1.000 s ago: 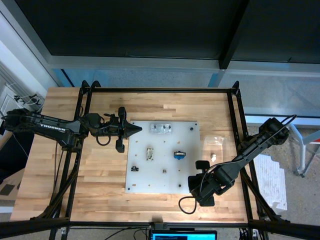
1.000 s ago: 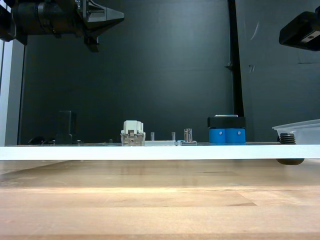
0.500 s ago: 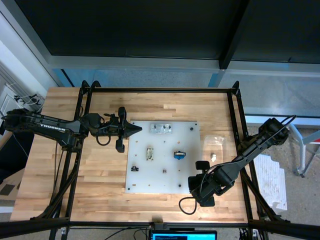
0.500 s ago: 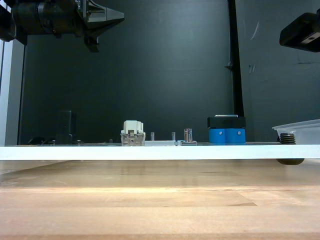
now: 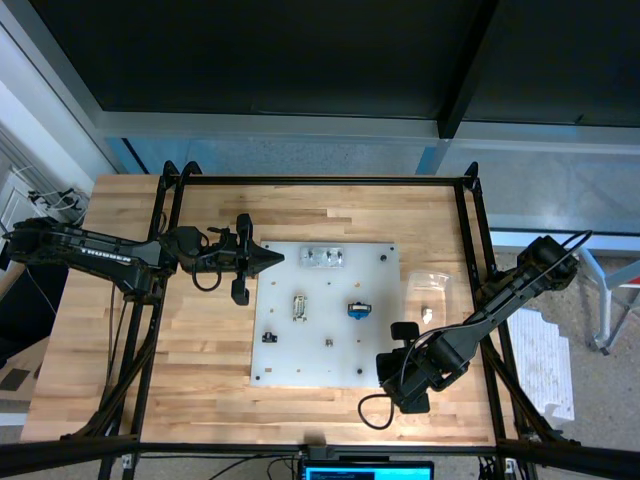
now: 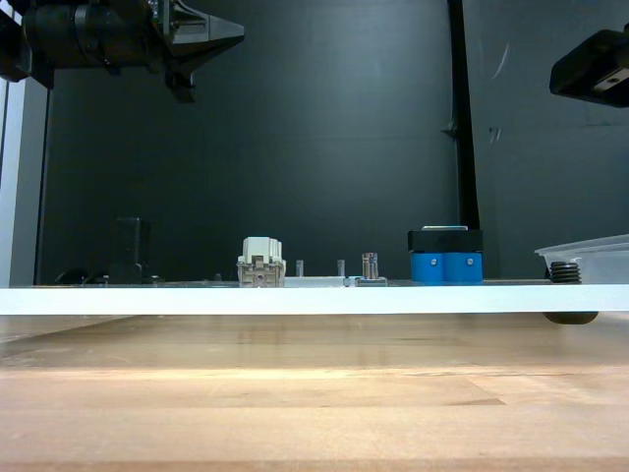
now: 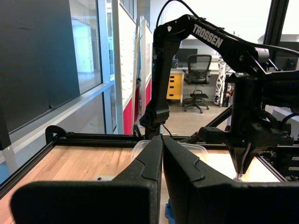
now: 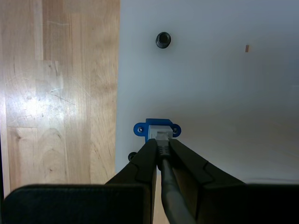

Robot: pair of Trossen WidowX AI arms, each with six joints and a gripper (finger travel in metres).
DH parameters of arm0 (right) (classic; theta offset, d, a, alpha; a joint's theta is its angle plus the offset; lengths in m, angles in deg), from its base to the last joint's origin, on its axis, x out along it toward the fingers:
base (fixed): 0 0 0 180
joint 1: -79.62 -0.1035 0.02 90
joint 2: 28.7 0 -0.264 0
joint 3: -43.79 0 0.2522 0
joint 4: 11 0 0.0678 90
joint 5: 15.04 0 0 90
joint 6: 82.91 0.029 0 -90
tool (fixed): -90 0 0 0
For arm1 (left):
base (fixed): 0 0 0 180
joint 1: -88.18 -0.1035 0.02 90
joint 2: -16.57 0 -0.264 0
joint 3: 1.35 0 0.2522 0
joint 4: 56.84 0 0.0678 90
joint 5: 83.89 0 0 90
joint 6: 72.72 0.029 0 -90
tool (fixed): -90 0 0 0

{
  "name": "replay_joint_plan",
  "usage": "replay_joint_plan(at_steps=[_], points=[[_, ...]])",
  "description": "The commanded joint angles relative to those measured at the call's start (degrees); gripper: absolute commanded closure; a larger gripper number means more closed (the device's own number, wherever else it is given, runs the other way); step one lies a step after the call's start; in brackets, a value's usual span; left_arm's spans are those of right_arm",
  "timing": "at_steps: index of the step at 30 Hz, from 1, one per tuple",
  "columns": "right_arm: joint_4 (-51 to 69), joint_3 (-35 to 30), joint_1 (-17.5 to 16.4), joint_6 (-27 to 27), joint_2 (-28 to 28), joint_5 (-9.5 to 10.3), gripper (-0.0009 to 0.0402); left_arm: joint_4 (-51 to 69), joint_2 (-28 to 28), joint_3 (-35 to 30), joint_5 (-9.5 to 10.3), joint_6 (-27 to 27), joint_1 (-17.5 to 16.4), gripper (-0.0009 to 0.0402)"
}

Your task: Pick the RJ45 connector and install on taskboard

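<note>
my right hand (image 8: 162, 143) is clamped on the connector (image 8: 162, 136). its fingers (image 8: 148, 154) pinch the plug's back end, where the grey cable (image 8: 167, 186) leaves it. the plug's tip meets a blue fitting (image 8: 141, 129) on the white board (image 8: 210, 84), but i cannot tell whether it is fully seated. the fitting sits near the board's edge, with the bare wooden desk (image 8: 60, 93) just past it and a dark hole (image 8: 163, 40) farther along the board. in the high view this hand hangs over the board's near right corner, and a loop of the cable trails onto the desk beside it.

my left hand (image 7: 162, 140) has its fingers pressed together with nothing between them. it is raised well above the desk, by the board's far left corner.

white lettering reads "trossen" on the right arm (image 7: 212, 37) in the left wrist view. the same word runs along the left arm (image 5: 100, 254) in the high view.

a clear tray (image 5: 430, 285) lies on the desk just right of the board, with a small white piece (image 5: 427, 314) at its near end.
</note>
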Motion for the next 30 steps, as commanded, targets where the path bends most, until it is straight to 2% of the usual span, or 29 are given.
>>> replay_joint_plan(at_steps=[1, 30], points=[[-0.94, 0.44, -0.04, -0.11, 0.50, 0.04, 0.0391, 0.00, 0.02, 0.00, -0.02, 0.00, 0.00, 0.0393], [-3.72, 3.41, -0.26, 0.20, 0.55, 0.02, 0.0391, 0.00, 0.02, 0.00, -0.02, 0.00, 0.00, 0.0393]])
